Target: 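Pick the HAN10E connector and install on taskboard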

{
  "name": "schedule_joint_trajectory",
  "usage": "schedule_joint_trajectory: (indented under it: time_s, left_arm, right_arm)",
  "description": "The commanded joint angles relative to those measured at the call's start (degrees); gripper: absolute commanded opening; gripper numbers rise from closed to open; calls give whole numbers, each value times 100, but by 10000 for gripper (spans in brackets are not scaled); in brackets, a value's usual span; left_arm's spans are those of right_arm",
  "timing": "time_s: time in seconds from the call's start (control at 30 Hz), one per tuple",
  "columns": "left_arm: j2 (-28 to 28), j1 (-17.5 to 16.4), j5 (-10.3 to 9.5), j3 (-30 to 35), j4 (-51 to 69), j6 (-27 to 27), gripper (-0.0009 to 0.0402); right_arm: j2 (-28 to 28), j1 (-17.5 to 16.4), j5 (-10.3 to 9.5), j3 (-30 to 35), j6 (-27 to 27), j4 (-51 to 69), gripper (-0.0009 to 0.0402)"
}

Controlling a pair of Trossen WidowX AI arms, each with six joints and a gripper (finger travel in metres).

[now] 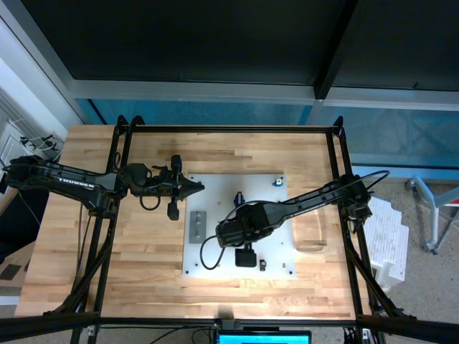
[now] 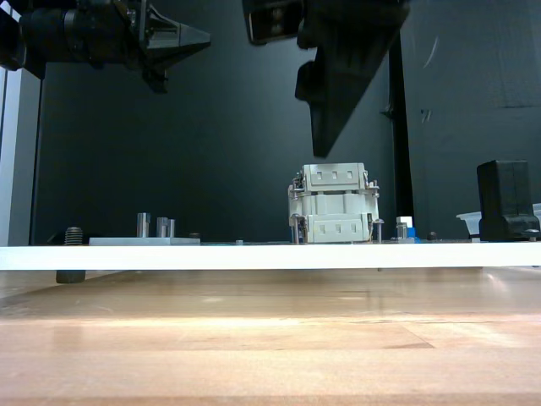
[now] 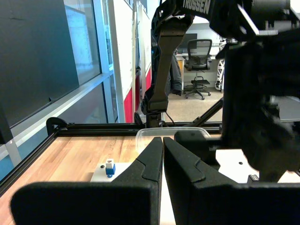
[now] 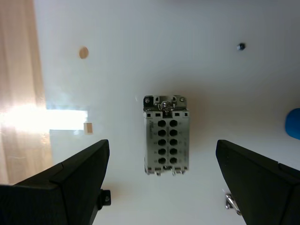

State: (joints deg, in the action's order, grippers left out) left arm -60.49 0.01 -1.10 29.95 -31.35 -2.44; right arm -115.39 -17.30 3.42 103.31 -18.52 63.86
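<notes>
Robotics lab, black frame rig (image 1: 229, 130), wooden bench (image 1: 143, 287), office chair (image 3: 200, 51)

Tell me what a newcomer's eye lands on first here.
The beige-grey HAN10E connector stands on the white taskboard, with the right gripper hanging directly above it, jaws wide open and clear of it. Next comes the left gripper, jaws shut, raised over the board's far-left edge.

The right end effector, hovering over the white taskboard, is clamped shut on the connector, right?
No: the right wrist view shows the right end effector hovering over the taskboard, open, the HAN10E connector standing untouched below. The left end effector is shut, near the board's left edge.
</notes>
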Motion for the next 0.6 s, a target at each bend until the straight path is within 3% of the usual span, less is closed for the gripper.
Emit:
schedule_joint_trajectory:
  time_s: [0.03, 0.6]
  left_arm:
    - [2, 0, 2, 0, -4, -2, 1]
    - [0, 0, 2, 0, 0, -2, 1]
  right_arm:
    - [50, 2, 2, 13, -4, 20, 315]
    - [190, 46, 20, -50, 33, -9, 294]
